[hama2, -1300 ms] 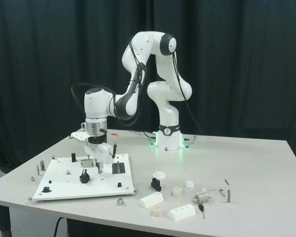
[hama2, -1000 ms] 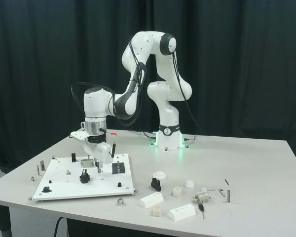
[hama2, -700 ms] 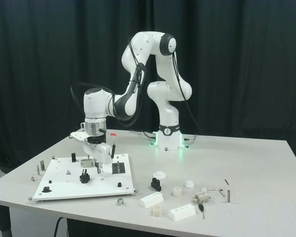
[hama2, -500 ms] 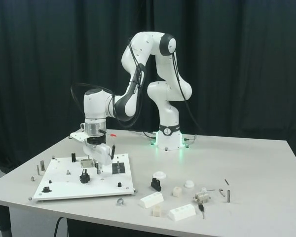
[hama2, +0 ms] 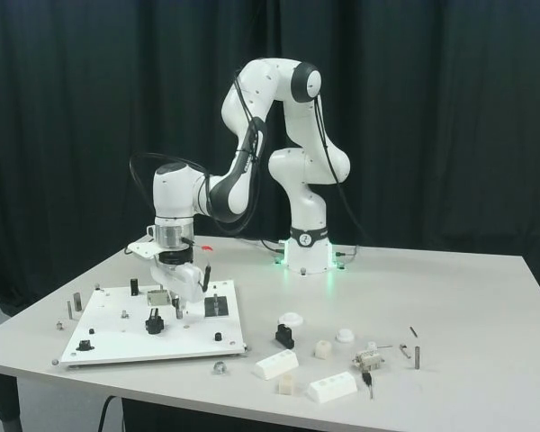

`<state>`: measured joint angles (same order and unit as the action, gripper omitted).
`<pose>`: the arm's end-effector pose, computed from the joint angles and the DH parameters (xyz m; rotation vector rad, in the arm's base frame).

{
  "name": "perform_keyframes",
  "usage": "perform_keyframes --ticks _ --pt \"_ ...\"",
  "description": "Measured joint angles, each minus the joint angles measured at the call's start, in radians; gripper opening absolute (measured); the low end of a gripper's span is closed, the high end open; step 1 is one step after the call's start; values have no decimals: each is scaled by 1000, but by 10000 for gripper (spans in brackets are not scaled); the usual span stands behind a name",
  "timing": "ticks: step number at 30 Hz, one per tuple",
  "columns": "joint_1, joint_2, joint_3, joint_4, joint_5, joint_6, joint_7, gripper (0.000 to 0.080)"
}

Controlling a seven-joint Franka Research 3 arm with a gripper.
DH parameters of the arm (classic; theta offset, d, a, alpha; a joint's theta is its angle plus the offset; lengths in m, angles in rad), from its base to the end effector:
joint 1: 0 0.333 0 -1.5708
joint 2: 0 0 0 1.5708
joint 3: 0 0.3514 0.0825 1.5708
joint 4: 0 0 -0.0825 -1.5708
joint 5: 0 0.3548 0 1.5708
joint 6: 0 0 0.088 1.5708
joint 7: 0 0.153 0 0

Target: Place round peg 4.

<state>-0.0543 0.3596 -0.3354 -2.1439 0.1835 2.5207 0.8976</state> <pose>0.5302 -0.2116 0.2564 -2.3858 2.0347 -0.0693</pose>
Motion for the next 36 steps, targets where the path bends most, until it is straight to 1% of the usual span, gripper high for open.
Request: perform_keyframes --ticks 11,18,24,27,36 --pt "4 0 0 1 0 1 -3 146" --pt "27 -4 2 8 0 1 -15 146" --pt "72 -18 3 16 0 1 -41 146" --pt "102 -28 4 19 1 -1 -57 146" --pt "198 -57 16 29 2 -18 -56 146"
